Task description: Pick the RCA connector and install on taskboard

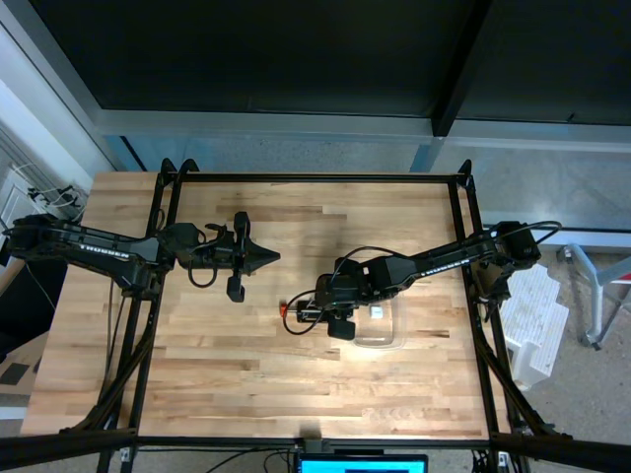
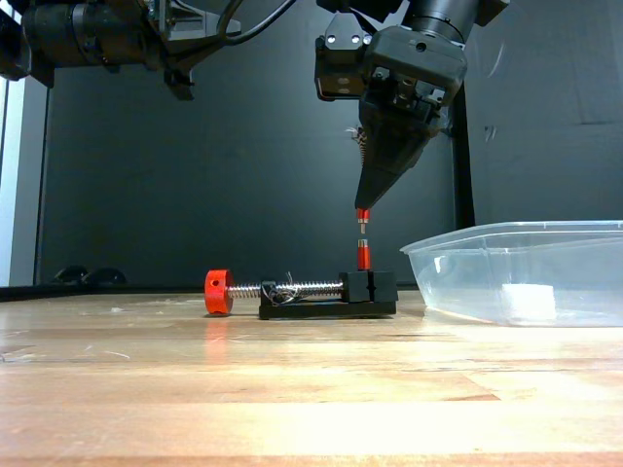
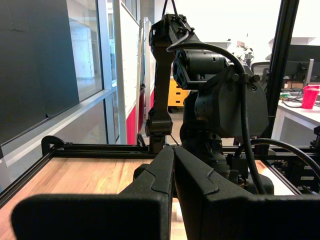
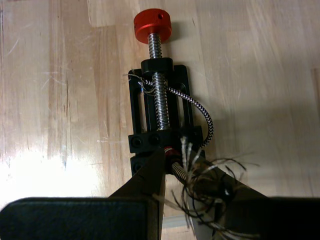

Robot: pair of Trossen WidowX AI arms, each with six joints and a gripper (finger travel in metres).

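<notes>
The taskboard [image 2: 326,294] is a small black block with a threaded rod and a red-orange knob [image 2: 218,291], lying on the wooden table; it also shows in the right wrist view as taskboard [image 4: 157,115] and from above as taskboard [image 1: 302,311]. My right gripper [image 2: 363,206] points straight down, shut on the RCA connector [image 2: 362,220], a tiny reddish plug. The plug hangs a small gap above a red upright post [image 2: 363,256] on the block. A frayed braided wire [image 4: 207,175] spreads beside the right gripper [image 4: 172,157]. My left gripper [image 3: 174,165] is shut, empty, and parked high at the left [image 1: 261,258].
A clear plastic tray [image 2: 438,263] stands just right of the block, holding a small white piece [image 2: 529,302]. From above, the tray [image 1: 394,340] lies under the right arm's wrist. A black frame [image 1: 315,178] borders the table.
</notes>
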